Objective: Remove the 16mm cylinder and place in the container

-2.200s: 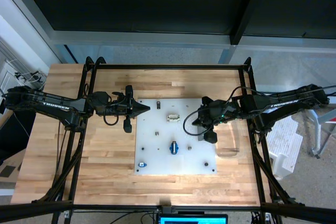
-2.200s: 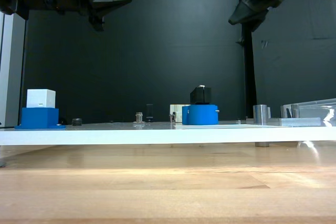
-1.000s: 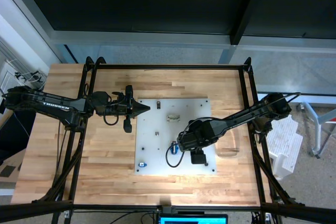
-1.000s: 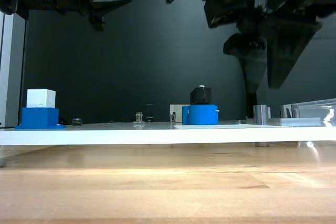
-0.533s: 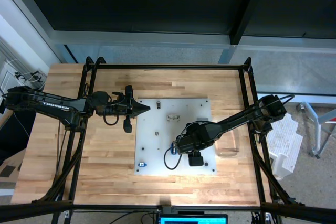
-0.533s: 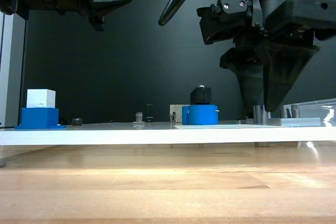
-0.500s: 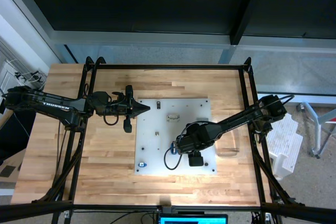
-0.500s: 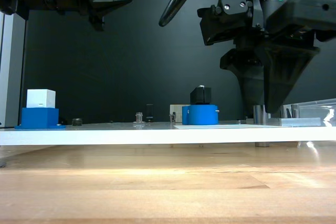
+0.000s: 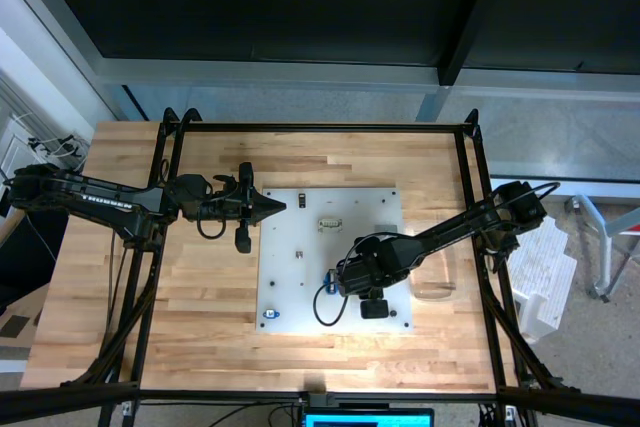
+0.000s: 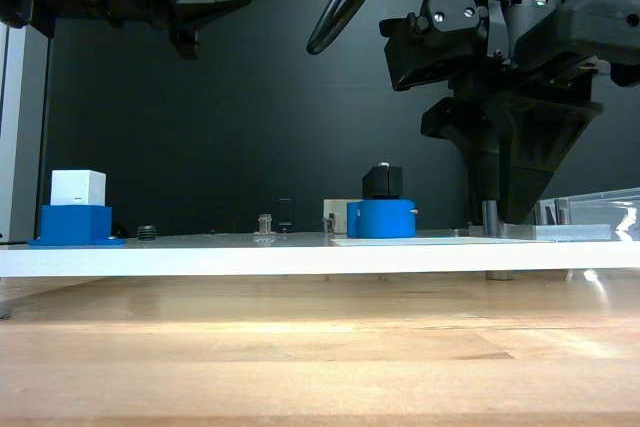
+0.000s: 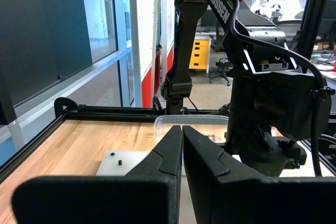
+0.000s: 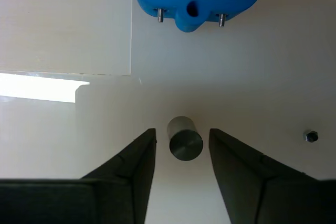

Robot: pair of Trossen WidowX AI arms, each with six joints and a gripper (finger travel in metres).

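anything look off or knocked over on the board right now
Nothing stands out. The 16mm cylinder stands upright on the white board; the right claw, open, straddles it without touching. The left claw is shut, held high by the board's left edge. The container sits level at the board's right edge.

Right end effector [image 12: 181,132] straddles cylinder [image 12: 185,144]; left one [image 9: 280,207] perhaps overhangs board [image 9: 298,299].

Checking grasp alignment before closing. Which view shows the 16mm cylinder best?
Right wrist view: the 16mm cylinder stands centred between the right hand's open fingers, untouched. Low view shows only a sliver beside that hand; high and left wrist views hide it behind the right arm. The left hand hangs shut over the board's left edge.
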